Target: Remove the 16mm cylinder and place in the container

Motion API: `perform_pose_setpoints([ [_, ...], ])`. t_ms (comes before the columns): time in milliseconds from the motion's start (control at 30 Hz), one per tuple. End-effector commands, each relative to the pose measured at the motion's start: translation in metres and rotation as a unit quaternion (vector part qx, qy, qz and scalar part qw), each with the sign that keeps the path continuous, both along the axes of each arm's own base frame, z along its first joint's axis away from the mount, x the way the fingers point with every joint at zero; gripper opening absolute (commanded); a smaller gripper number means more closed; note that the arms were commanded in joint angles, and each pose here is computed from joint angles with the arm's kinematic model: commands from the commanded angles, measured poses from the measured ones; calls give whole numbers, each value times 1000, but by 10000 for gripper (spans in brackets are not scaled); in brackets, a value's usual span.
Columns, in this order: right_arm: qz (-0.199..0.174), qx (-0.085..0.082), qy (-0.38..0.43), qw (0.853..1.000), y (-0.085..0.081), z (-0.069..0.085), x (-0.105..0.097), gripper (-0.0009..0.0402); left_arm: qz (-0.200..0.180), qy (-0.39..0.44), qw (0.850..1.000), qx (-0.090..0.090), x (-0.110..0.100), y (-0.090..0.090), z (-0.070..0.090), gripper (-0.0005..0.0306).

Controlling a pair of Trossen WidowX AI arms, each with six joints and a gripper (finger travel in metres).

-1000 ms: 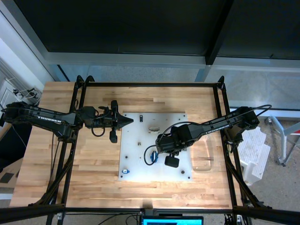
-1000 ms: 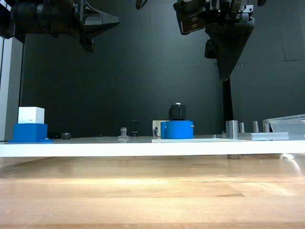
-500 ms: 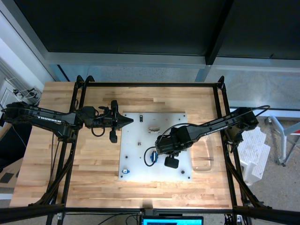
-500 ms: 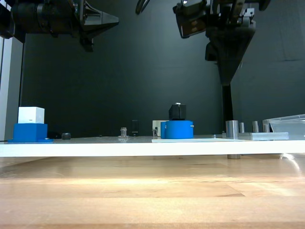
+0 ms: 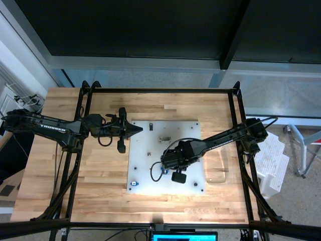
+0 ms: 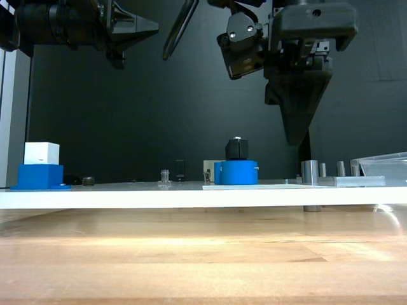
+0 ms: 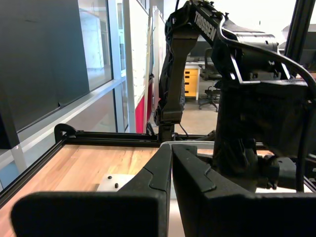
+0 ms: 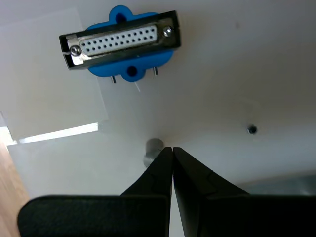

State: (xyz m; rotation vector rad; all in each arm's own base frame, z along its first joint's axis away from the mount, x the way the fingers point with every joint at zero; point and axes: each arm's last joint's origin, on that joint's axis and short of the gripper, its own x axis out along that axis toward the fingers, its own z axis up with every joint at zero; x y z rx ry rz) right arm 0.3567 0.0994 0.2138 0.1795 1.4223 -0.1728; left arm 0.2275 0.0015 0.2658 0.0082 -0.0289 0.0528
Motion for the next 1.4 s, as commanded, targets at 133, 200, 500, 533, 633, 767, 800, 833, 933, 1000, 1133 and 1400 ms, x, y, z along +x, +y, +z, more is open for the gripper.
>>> perform_pose_setpoints([
  [133, 1, -2, 3, 1000, 2, -9, 4, 0, 0, 0, 1000, 0, 0, 0, 0, 0],
  [200, 1, 0, -3, 1000, 2, -10, 5, 0, 0, 0, 1000, 0, 0, 0, 0, 0],
  [500, 1, 0, -6, 1000, 3, -11, 5, 0, 0, 0, 1000, 0, 0, 0, 0, 0],
  [533, 2, 1, -6, 1000, 3, -11, 5, 0, 0, 0, 1000, 0, 0, 0, 0, 0],
  [633, 1, -4, -7, 1000, 3, -13, 5, 0, 0, 0, 1000, 0, 0, 0, 0, 0],
  [767, 1, -2, -10, 1000, 3, -21, 3, 0, 0, 0, 1000, 0, 0, 0, 0, 0],
  [800, -3, -1, -11, 1000, 3, -23, 3, 0, 0, 0, 1000, 0, 0, 0, 0, 0],
  [833, -5, 0, -12, 1000, 3, -25, 3, 0, 0, 0, 1000, 0, 0, 0, 0, 0],
  [933, -6, 0, -13, 1000, 3, -28, 2, 0, 0, 0, 1000, 0, 0, 0, 0, 0],
  [1000, -6, 0, -14, 1000, 4, -27, 2, 0, 0, 0, 1000, 0, 0, 0, 0, 0],
  [1133, -6, 0, -15, 1000, 4, -27, 2, 0, 0, 0, 1000, 0, 0, 0, 0, 0],
  [1400, -6, 1, -15, 1000, 4, -27, 2, 0, 0, 0, 1000, 0, 0, 0, 0, 0],
])
